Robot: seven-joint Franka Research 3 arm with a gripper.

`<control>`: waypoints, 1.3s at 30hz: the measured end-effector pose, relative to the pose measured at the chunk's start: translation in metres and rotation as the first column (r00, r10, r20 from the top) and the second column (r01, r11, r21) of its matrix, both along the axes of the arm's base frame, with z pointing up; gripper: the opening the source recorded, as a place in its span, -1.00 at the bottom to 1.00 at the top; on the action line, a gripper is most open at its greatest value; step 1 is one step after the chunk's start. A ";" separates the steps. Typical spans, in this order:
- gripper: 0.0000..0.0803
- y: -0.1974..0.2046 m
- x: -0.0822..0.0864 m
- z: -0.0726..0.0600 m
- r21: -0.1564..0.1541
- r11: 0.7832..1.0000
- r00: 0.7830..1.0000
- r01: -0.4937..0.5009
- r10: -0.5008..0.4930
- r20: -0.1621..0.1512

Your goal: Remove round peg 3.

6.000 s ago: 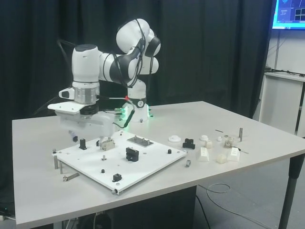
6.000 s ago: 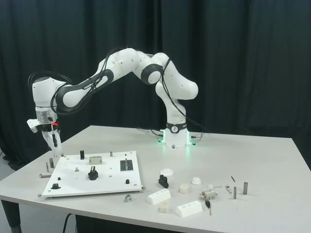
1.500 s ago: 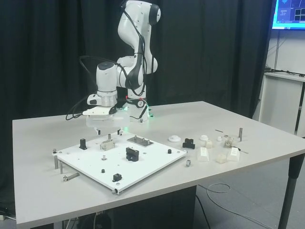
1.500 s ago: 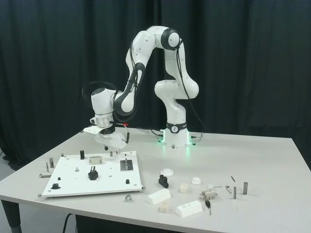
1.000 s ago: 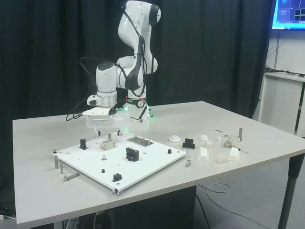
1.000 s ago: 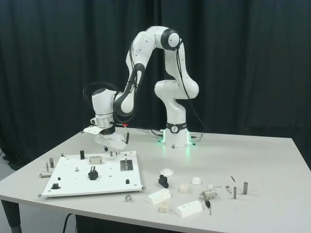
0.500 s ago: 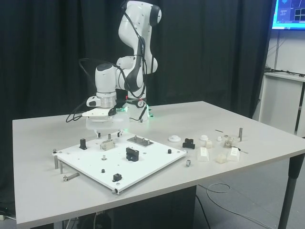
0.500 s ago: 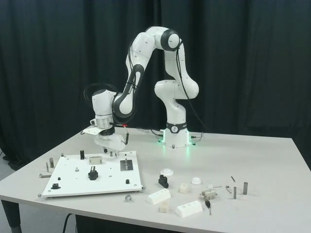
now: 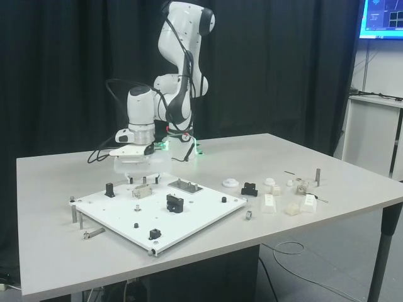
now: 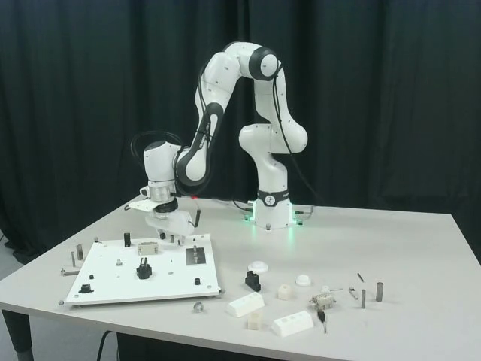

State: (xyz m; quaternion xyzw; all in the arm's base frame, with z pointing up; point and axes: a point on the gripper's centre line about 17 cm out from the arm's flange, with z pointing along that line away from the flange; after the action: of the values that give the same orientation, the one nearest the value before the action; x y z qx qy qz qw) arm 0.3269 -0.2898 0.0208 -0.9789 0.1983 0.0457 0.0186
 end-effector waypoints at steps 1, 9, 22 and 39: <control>0.99 0.000 0.000 0.000 -0.002 1.000 1.000 -0.001 0.001 0.000; 0.56 -0.001 0.001 0.000 -0.005 1.000 1.000 -0.002 0.002 0.002; -0.43 0.003 0.004 0.000 -0.002 1.000 1.000 0.000 0.000 0.004; -0.72 0.002 0.003 -0.001 -0.003 1.000 1.000 0.003 -0.003 0.004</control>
State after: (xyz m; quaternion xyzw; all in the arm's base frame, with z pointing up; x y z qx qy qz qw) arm 0.3297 -0.2880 0.0202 -0.9787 0.1999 0.0437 0.0177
